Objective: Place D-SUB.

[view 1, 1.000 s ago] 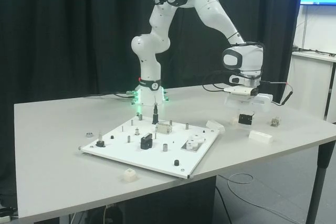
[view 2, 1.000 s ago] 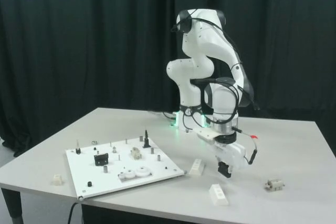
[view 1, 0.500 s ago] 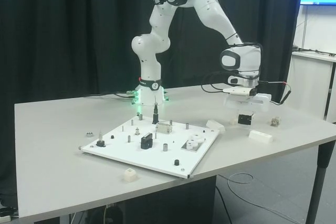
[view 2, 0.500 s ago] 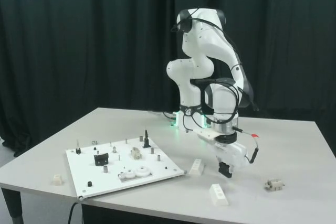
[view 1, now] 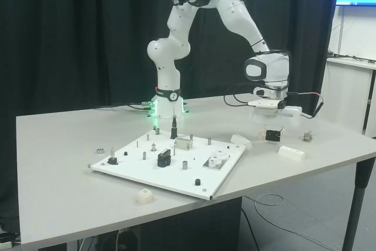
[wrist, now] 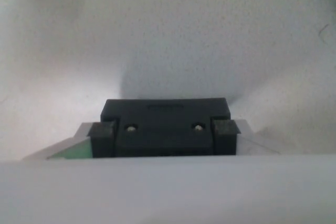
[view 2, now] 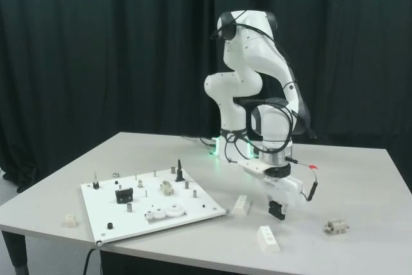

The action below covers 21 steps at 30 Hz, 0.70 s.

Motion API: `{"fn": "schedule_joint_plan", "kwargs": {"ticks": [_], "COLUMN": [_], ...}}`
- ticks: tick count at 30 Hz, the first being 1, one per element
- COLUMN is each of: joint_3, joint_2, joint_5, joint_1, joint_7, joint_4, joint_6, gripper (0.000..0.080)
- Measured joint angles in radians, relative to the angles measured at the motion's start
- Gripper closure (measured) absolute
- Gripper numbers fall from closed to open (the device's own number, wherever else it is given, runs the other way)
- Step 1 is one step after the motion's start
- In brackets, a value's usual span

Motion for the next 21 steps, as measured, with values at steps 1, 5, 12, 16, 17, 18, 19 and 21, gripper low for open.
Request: {"fn": "schedule_joint_plan", "kwargs": {"ticks": [1, 5, 12, 16, 17, 18, 19, 21], "joint_3": [0.001, 0.004, 0.007, 0.007, 0.007, 0.007, 0.007, 0.007], "joint_2": [0.0, 0.004, 0.015, 0.017, 0.017, 0.016, 0.016, 0.014], "joint_5": [0.0, 0.0, 0.0, -0.001, -0.001, -0.001, -0.001, -0.001], "joint_1": [0.0, 0.0, 0.0, 0.0, 0.0, 0.0, 0.0, 0.0], "joint_7": [0.0, -0.002, -0.002, -0.005, -0.008, -0.01, -0.012, -0.016], "joint_4": [-0.002, -0.01, -0.013, -0.013, -0.013, -0.013, -0.013, -0.013], "joint_6": [0.004, 0.023, 0.043, 0.043, 0.044, 0.043, 0.043, 0.043], "gripper": [0.0418, 0.0418, 0.0418, 0.0191, 0.0191, 0.0051, 0.0051, 0.0051]}}
